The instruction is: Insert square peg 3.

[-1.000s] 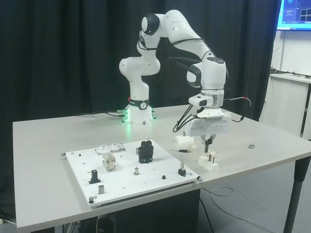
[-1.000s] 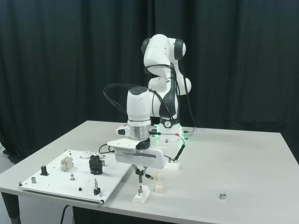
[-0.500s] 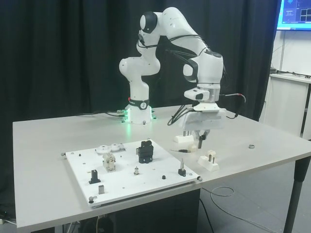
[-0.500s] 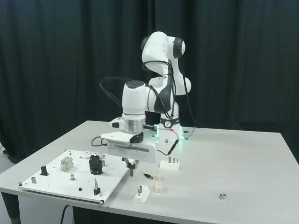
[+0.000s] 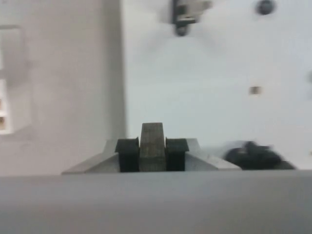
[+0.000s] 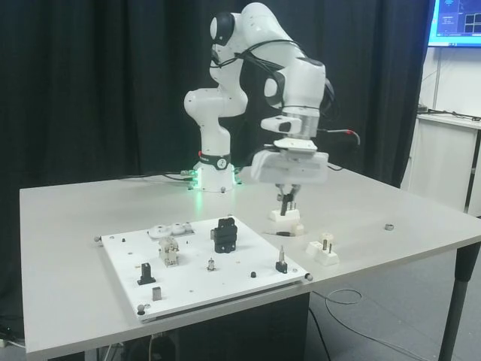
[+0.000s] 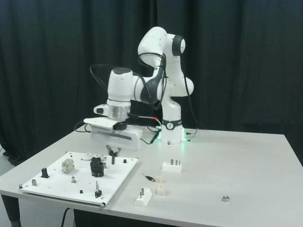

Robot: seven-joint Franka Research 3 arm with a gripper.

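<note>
The first room view stands off one front corner of the worktop (image 6: 75, 226), facing the arm (image 6: 225, 113) and the white board (image 6: 195, 271) from some way back. The second room view looks from the opposite front corner at the same worktop (image 7: 246, 165), arm (image 7: 161, 61) and board (image 7: 71, 184). The wrist view looks closely down past the pincer (image 5: 152, 146) onto the board's (image 5: 204, 97) edge.

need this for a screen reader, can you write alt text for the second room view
A white Franka arm holds its gripper shut on a square peg just above the near edge of a white assembly board on a grey table. Small white peg holders sit on the table beside the board.
</note>
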